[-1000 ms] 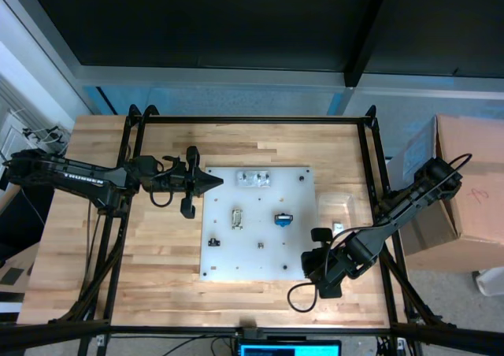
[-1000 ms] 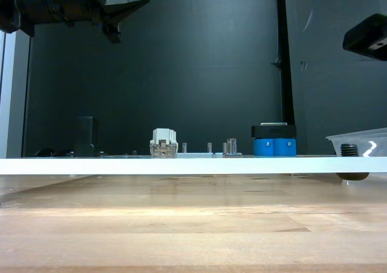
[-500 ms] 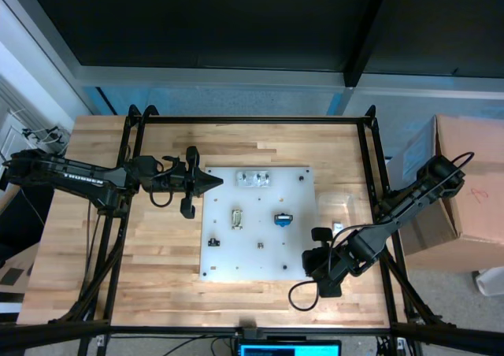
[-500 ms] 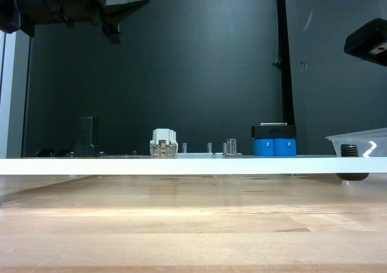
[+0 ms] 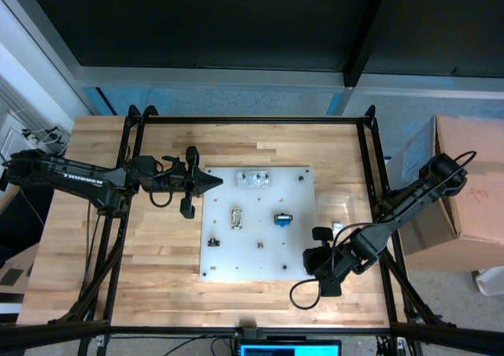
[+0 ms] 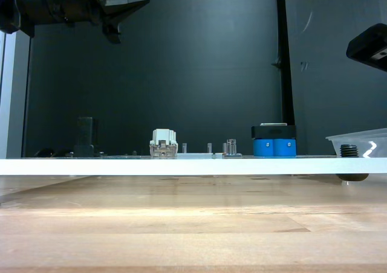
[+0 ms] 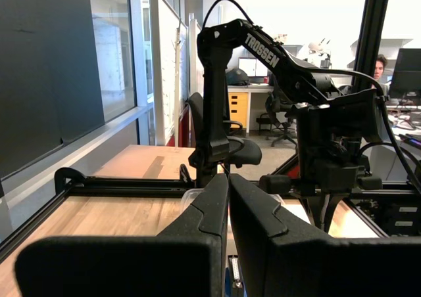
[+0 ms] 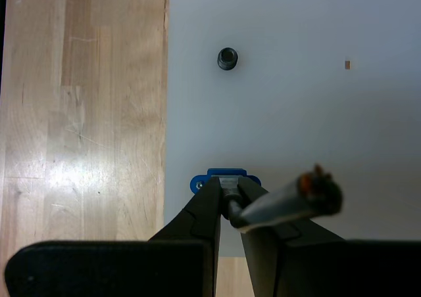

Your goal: Pick the RJ45 connector and install on the taskboard

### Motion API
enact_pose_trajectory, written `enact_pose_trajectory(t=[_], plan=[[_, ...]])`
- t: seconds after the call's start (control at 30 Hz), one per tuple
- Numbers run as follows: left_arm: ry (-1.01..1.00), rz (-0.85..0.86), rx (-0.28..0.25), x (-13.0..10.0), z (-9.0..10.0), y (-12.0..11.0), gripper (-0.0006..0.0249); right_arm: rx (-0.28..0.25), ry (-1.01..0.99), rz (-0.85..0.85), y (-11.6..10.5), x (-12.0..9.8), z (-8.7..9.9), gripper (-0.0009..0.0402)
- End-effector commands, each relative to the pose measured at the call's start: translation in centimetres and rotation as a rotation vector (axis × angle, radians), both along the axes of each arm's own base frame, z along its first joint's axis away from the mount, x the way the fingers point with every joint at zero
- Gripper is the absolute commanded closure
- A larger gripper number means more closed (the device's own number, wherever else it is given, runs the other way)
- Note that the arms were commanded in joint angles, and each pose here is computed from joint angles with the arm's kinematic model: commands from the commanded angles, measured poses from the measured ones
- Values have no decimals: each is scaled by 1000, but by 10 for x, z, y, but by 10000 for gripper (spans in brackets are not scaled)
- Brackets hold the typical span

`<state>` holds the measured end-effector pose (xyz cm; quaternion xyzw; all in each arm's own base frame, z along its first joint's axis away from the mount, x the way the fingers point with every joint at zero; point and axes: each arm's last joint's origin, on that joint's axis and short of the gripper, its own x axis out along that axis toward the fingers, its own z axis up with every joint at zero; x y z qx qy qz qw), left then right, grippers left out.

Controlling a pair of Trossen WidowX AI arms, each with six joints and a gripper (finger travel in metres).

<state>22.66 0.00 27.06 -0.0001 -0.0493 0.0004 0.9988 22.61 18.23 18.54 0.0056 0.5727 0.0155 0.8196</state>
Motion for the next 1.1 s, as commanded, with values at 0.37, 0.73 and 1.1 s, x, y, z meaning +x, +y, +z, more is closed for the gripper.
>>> enact_pose_trajectory(t=[0.37, 0.73, 1.1], plan=[[-1, 0, 0, 0, 0, 0, 242, 4, 12, -14, 3, 3, 3, 370], [0, 0, 0, 0, 0, 0, 242, 27, -32, -20, 5, 7, 16, 296], [-1, 0, 0, 0, 0, 0, 242, 34, -65, -29, 0, 2, 39, 211]])
